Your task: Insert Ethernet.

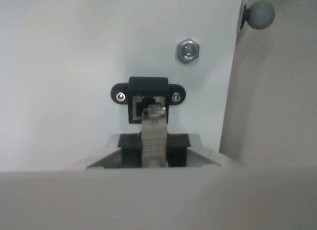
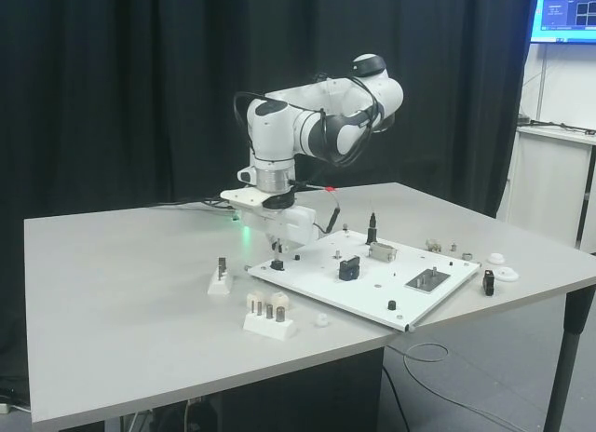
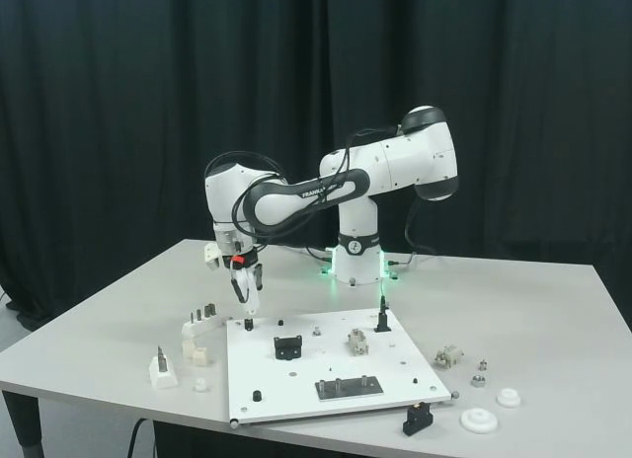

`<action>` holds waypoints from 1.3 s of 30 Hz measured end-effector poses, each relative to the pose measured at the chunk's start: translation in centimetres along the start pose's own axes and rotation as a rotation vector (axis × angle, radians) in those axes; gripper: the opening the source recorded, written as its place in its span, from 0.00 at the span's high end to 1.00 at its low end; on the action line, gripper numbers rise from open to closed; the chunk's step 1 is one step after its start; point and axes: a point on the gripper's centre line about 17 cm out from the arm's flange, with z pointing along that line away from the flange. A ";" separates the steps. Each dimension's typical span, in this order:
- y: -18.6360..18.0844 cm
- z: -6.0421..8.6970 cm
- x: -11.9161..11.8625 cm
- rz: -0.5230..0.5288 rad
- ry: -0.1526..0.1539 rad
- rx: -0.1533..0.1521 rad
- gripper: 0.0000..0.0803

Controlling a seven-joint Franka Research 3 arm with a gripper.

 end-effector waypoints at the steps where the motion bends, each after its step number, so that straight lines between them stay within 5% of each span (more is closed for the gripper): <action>1: 0.0 0.0 0.0 0.000 0.000 0.000 0.88; 39: -0.3 0.0 0.3 -0.007 0.005 0.013 0.88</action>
